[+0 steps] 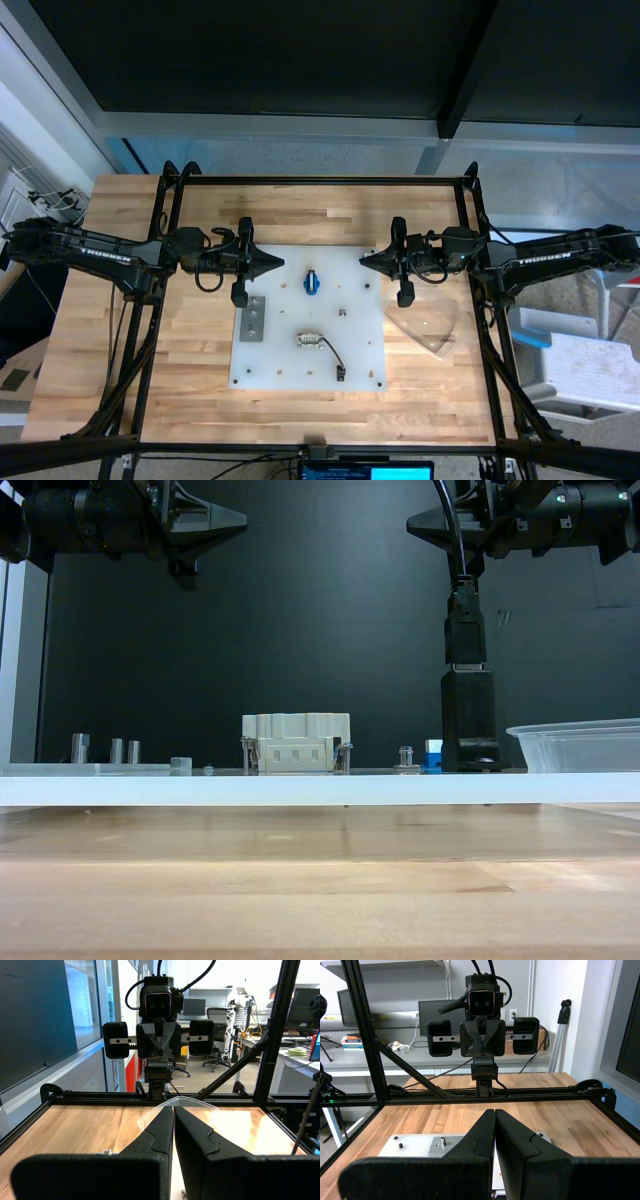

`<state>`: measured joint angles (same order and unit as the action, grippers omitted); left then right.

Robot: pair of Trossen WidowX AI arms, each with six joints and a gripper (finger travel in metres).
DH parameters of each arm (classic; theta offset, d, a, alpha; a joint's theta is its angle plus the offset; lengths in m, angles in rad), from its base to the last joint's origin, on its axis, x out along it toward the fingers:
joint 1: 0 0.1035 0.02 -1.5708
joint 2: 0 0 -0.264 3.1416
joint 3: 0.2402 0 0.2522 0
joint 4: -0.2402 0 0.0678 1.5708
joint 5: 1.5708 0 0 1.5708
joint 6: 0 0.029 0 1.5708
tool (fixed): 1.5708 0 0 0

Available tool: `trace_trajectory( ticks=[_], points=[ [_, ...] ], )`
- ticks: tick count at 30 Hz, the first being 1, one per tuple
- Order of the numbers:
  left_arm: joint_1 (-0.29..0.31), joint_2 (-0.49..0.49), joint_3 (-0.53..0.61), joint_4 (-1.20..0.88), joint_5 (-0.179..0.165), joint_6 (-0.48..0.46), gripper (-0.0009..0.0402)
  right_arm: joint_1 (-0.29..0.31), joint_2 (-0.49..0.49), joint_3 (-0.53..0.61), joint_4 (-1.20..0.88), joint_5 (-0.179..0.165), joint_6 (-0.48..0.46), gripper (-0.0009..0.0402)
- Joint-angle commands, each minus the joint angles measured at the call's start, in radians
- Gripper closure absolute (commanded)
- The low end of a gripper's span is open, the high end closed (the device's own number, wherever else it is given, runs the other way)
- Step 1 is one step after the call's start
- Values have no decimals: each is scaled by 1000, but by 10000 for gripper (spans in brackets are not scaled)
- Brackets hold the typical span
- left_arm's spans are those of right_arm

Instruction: Remove the USB connector from the USB hub and place in the container

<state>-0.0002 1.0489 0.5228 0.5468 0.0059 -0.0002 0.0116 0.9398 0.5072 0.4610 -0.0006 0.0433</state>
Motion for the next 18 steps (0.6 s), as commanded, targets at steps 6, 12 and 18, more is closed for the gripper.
trace_trajectory(
  ticks=[6,12,18],
  points=[
    [0,0,0,0,0,0,392,0,0,0,0,0,0,393],
    [0,0,0,1,1,0,392,0,0,0,0,0,1,393],
    [0,0,0,0,0,0,392,0,0,3,1,0,24,393]
  ],
)
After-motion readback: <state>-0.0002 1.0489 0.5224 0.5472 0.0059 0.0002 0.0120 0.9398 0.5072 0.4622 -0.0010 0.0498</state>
